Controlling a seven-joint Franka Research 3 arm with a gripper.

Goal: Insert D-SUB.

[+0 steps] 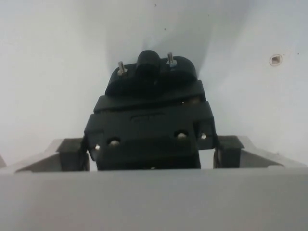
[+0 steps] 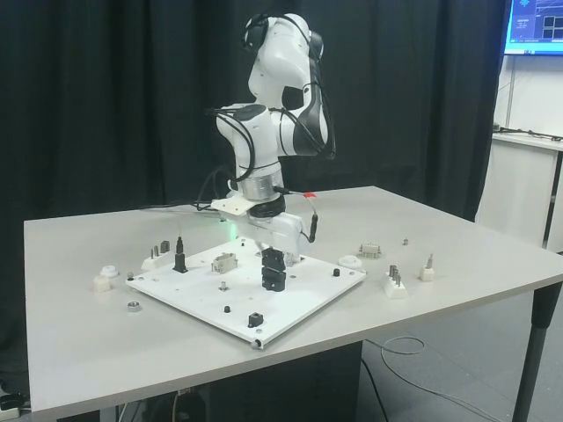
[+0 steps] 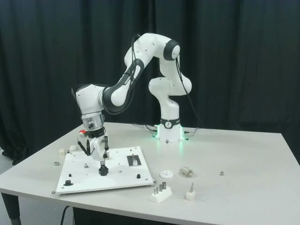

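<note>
The black D-SUB connector [image 1: 150, 120] fills the wrist view, nearest the lens, clamped between the two fingers of the pincer [image 1: 151, 154], whose pads press its sides; two small metal screws stand up at its far end. In the room views the white arm [image 3: 126, 84] bends down from its base near the back edge of the grey worktop [image 2: 457, 237], and the pincer [image 2: 273, 257] holds the connector [image 2: 273, 269] upright over the white board [image 2: 299, 299], which lies flat near the front edge of the worktop. The connector's lower end is at or just above the board's surface; whether it touches cannot be told. On the board, a black upright part [image 2: 179, 257] stands toward its left corner, a grey socket block [image 2: 225, 262] sits beside it, and a small black piece [image 2: 255, 319] rests near the board's front corner. Off the board, a white round disc [image 2: 350, 260] and a small metal connector [image 2: 369, 251] lie on the worktop toward the right edge, with a white block carrying pins [image 2: 395, 283] nearer the front.
</note>
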